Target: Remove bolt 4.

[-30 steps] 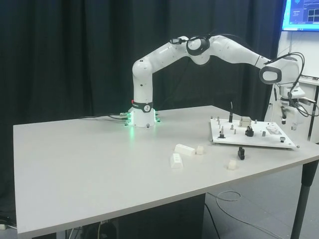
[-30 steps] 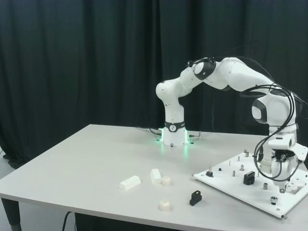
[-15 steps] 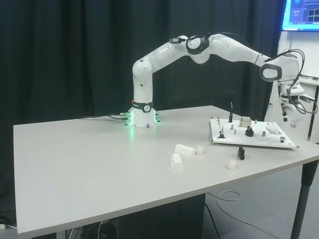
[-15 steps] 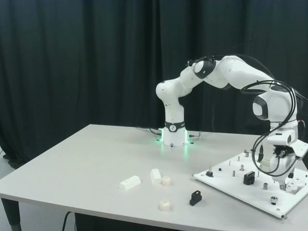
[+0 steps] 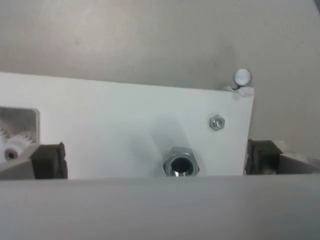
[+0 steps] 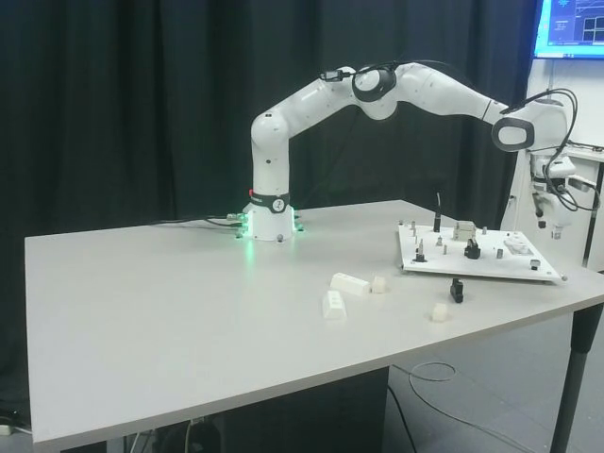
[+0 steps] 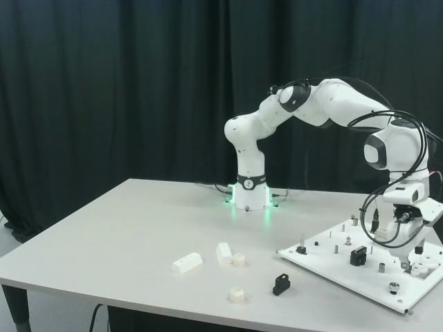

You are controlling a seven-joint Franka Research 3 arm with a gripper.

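Note:
The white board [image 6: 514, 267] [image 7: 325, 266] lies on the right end of the grey table, carrying bolts, pegs and black parts. My gripper [image 5: 155, 158] [image 6: 545, 223] [image 7: 414, 250] hangs above the board's far right corner. It is open, and nothing shows between the black fingertips [image 5: 48, 160]. Below it in the wrist view are a hex-headed metal bolt with a hollow top [image 5: 181, 166] [image 7: 394, 287], a small hex bolt [image 5: 216, 122] and a round pin [image 5: 242, 76] at the board's corner. No numbers show on the board, so I cannot tell which is bolt 4.
Several white blocks [image 6: 349, 282] [image 7: 187, 263] and a small black part [image 6: 457, 290] [image 7: 281, 283] lie on the table beside the board. The arm's base [image 6: 267, 219] stands at the back with green lights. A screen [image 6: 571, 28] hangs at the upper right.
The wrist and gripper have risen straight up from just above the board's right corner. The board and loose parts have not moved.

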